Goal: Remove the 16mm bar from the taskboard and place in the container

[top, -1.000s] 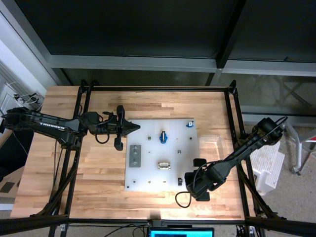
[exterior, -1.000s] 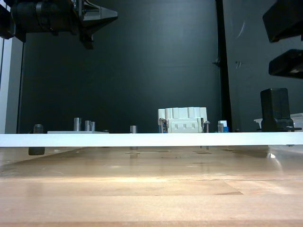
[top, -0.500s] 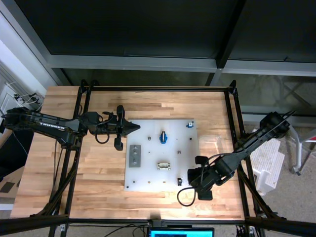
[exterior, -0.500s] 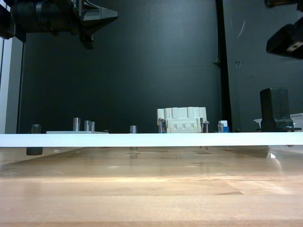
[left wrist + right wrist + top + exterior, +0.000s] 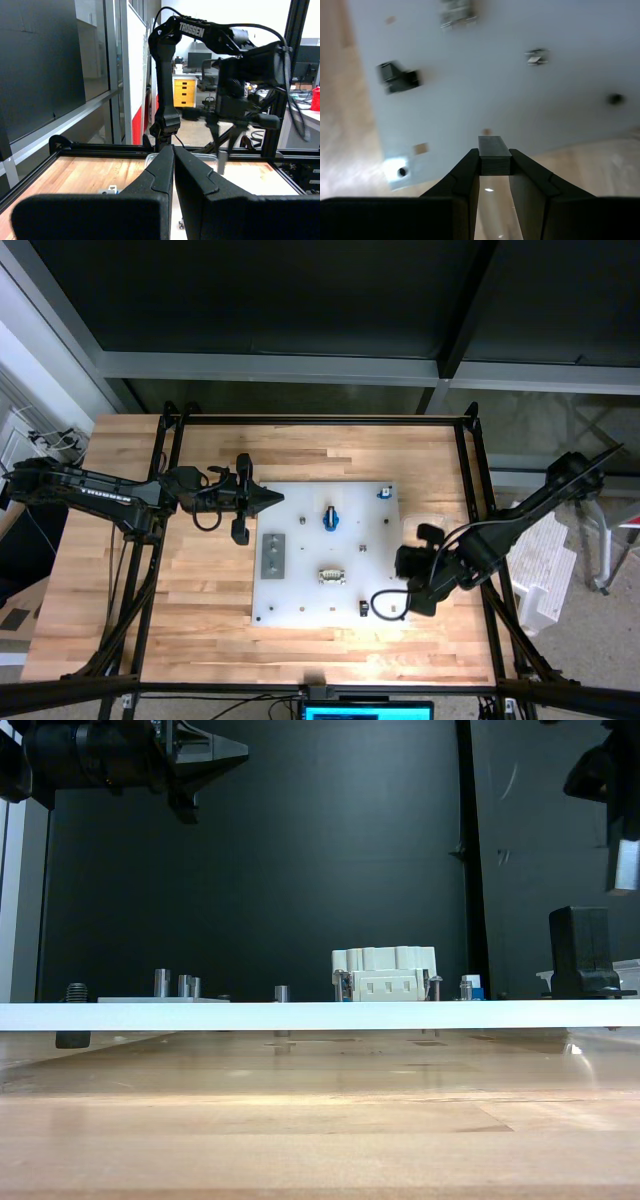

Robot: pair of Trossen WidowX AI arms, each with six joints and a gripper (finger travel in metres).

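Right gripper (image 5: 494,159) is clenched tight on the 16mm bar (image 5: 494,147), held clear above the taskboard (image 5: 300,585) at its 3 o'clock edge. Best bet: carry it upright to the container (image 5: 425,520) just at 12 o'clock and lower before letting go. Left gripper (image 5: 270,498) hangs pinched shut, empty, over the board's 10 o'clock corner.
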